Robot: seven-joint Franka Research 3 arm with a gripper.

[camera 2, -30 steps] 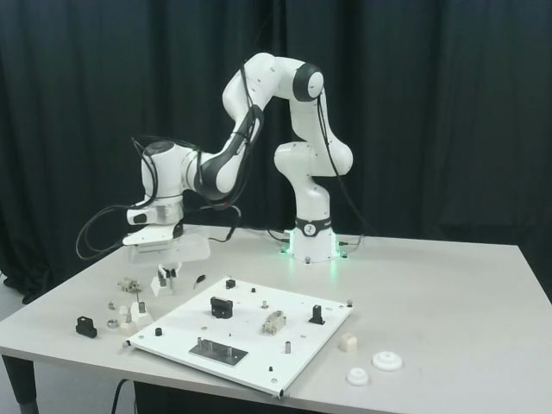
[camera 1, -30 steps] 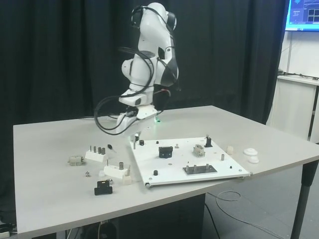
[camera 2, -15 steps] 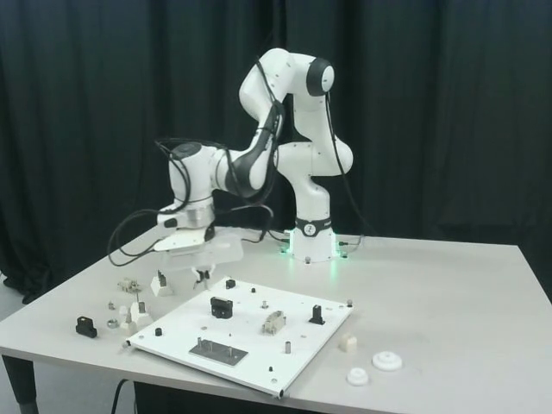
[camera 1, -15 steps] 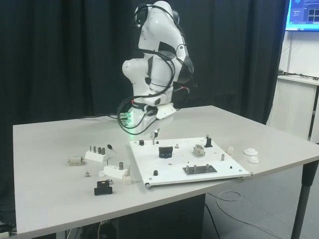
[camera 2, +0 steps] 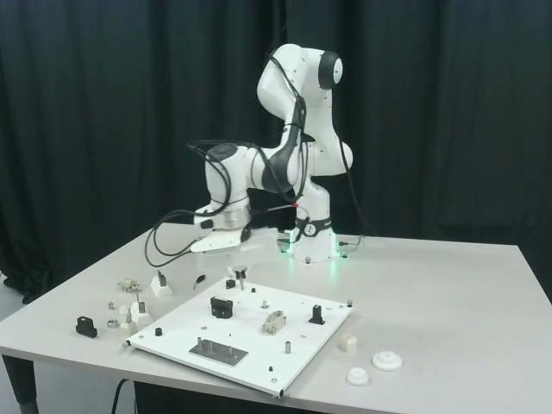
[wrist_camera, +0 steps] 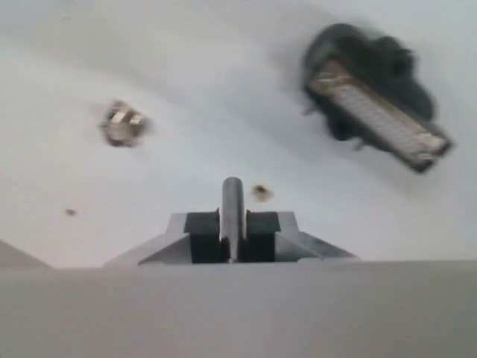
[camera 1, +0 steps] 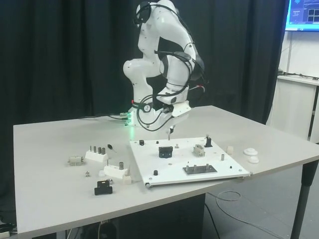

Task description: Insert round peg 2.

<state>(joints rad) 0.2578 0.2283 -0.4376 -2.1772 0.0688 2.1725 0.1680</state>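
Note:
My gripper (wrist_camera: 232,237) is shut on a thin grey round peg (wrist_camera: 232,209), which stands upright between the black pads. In the first room view the gripper (camera 1: 171,128) hangs a little above the far part of the white board (camera 1: 219,175), the peg (camera 1: 170,133) pointing down. The second room view shows the gripper (camera 2: 240,272) above the board's (camera 2: 293,358) back corner. Under the peg tip the wrist view shows a small hole (wrist_camera: 261,192) in the board, a black connector block (wrist_camera: 376,97) and a small grey nut-like fitting (wrist_camera: 123,123).
On the board stand a black block (camera 1: 165,151), a grey plate with pins (camera 1: 199,169) and several short posts. Left of the board lie white holders (camera 1: 95,155) with pegs and a black part (camera 1: 103,187). White gears (camera 1: 250,154) lie to the right.
The arm has swung from above the white holders left of the board to above the board's far part, carrying the peg along. The gripper stays shut.

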